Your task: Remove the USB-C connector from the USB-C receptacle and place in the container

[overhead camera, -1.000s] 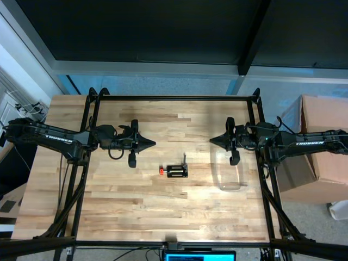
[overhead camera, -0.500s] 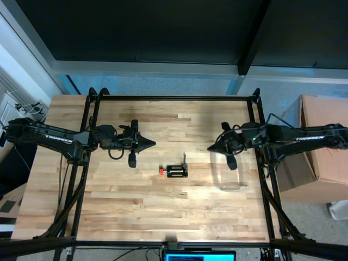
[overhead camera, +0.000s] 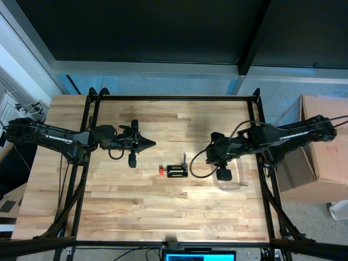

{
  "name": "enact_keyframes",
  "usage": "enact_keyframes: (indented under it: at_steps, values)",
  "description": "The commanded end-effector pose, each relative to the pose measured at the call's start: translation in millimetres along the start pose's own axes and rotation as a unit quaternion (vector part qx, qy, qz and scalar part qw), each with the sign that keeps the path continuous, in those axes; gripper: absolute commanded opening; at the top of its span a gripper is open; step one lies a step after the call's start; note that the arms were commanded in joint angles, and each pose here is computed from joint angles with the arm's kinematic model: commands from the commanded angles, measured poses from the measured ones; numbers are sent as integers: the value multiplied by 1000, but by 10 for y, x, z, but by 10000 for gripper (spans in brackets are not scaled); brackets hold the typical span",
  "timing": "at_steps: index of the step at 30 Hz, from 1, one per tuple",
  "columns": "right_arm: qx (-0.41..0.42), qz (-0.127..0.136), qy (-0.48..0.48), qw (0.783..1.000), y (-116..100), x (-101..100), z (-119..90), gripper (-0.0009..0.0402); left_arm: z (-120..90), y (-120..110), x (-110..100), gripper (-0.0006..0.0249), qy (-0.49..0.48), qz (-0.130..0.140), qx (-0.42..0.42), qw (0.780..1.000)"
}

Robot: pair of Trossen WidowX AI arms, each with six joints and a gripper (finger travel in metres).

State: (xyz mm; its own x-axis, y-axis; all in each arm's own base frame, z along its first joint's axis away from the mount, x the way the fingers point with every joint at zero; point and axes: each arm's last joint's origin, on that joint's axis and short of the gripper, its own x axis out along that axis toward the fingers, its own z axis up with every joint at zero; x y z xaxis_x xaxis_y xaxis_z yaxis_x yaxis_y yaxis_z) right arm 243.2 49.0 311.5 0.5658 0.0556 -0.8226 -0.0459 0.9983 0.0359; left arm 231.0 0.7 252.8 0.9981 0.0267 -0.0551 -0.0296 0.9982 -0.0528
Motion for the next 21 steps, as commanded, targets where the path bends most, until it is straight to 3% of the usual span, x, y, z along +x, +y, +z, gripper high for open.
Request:
enact_keyframes:
  at_steps: [1,4,13,21]
  values:
    - [1,-11,34,999,35,61,152,47,2,1,0,0,-1,0,0,1000]
    - [6,-36,55,998,50,145,289,76,2,0,0,0,-1,0,0,1000]
    - [3,-40,94,995,115,492,512,204,2,1,0,0,-1,0,0,1000]
    - [22,-61,118,991,145,869,555,232,2,1,0,0,-1,0,0,1000]
